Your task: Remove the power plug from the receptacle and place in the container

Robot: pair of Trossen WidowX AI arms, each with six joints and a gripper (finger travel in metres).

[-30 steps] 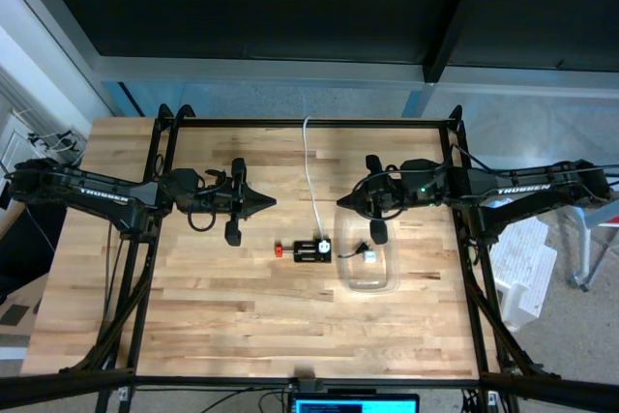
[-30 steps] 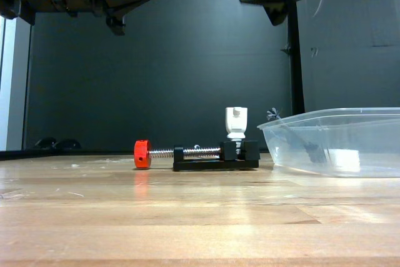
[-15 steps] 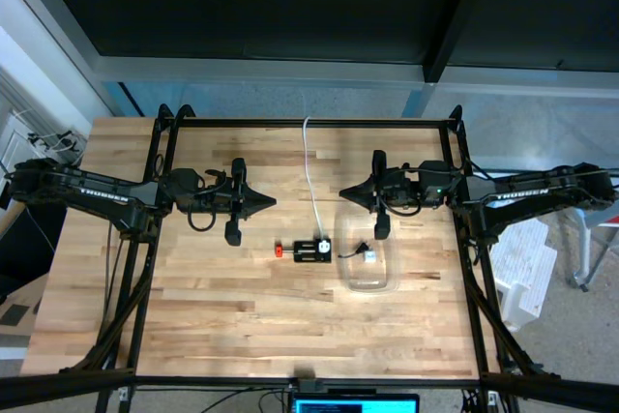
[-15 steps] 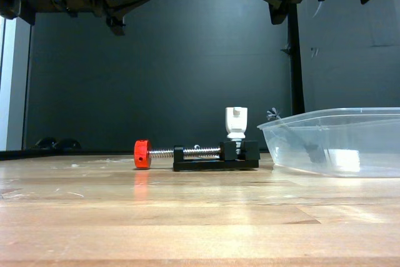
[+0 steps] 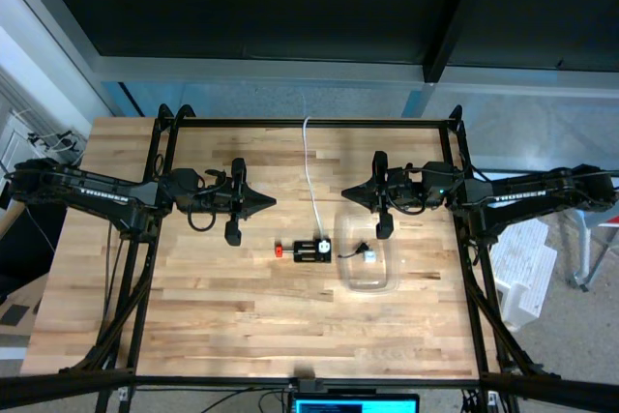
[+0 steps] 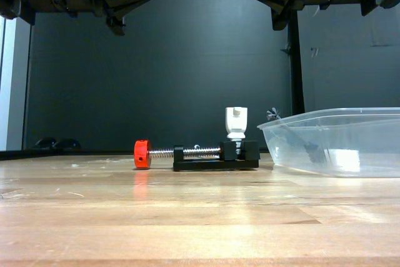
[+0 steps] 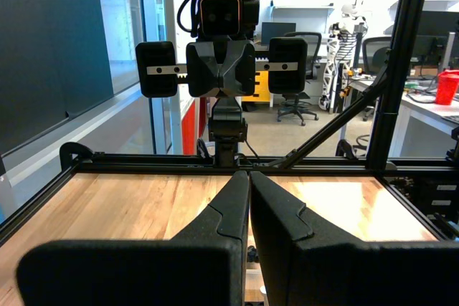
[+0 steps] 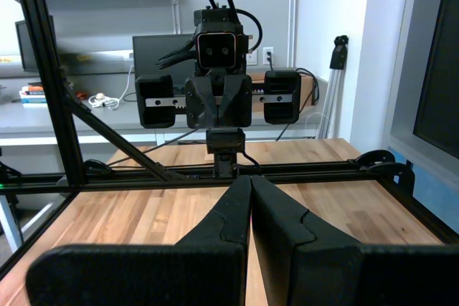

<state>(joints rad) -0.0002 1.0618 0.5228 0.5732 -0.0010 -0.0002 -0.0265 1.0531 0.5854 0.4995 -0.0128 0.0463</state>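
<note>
The power plug (image 5: 359,250), tiny and black with a short curling cord, lies inside the clear container (image 5: 385,280) beside a small white cube (image 5: 370,256). Through the tub wall (image 6: 375,130) it shows as a dark speck (image 6: 310,150). The receptacle (image 5: 311,250) is a black block with a red knob (image 6: 142,154) and a white socket (image 6: 235,122), left of the container. My right gripper (image 5: 346,193) hangs shut and empty high above the table, behind the container; its fingers (image 8: 237,206) meet. My left gripper (image 5: 272,203) hovers shut and empty at the left, fingers (image 7: 233,202) pressed together.
A long white cable (image 5: 311,171) runs from the receptacle to the table's far edge. A black frame (image 5: 309,124) borders the wooden table. Each wrist view shows the opposite arm (image 7: 221,55) (image 8: 219,98) facing it across the table.
The right arm has levelled out and drawn back a little to the right, its gripper tip rising. The left arm, plug, receptacle and container have not moved.
</note>
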